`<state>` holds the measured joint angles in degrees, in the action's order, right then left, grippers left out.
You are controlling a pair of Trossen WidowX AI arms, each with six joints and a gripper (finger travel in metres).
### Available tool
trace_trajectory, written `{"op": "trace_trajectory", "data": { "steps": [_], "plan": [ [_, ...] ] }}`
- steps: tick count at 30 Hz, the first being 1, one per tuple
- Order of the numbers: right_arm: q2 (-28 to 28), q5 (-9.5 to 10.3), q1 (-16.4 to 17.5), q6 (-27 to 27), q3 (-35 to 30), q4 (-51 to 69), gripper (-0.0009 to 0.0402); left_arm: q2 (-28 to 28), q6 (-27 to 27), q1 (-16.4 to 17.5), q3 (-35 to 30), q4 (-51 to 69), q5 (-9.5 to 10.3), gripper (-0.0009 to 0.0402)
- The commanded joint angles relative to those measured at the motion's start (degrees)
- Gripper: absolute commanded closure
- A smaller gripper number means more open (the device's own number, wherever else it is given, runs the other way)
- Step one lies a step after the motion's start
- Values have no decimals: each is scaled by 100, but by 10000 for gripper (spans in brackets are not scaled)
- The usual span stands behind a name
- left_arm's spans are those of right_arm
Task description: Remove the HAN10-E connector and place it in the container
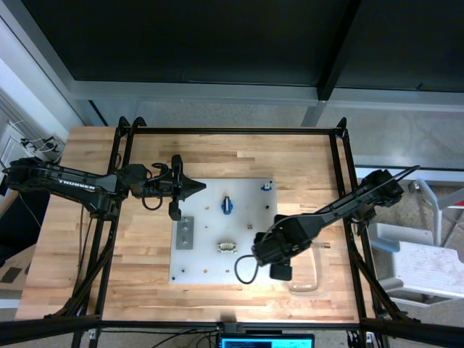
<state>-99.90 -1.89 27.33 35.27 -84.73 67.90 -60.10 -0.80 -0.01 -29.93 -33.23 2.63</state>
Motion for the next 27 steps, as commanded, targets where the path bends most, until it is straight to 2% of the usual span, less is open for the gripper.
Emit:
{"op": "trace_trajectory", "data": {
  "steps": [1, 9, 18, 22, 27],
  "plan": [
    [192, 0, 144, 293, 424, -153, 386, 0, 0, 0, -2, 2, 0, 393],
    [479, 0, 501, 804, 1185, -579, 386, 0, 0, 0, -2, 0, 0, 393],
    [638, -15, 894, 1224, 1600, -855, 386, 0, 0, 2, -2, 0, 0, 393],
    [649, -151, 1073, 1386, 1718, -911, 386, 0, 0, 2, -2, 0, 0, 393],
    [680, -155, 1261, 1541, 1945, -1255, 386, 0, 0, 0, -2, 0, 0, 393]
  ]
}}
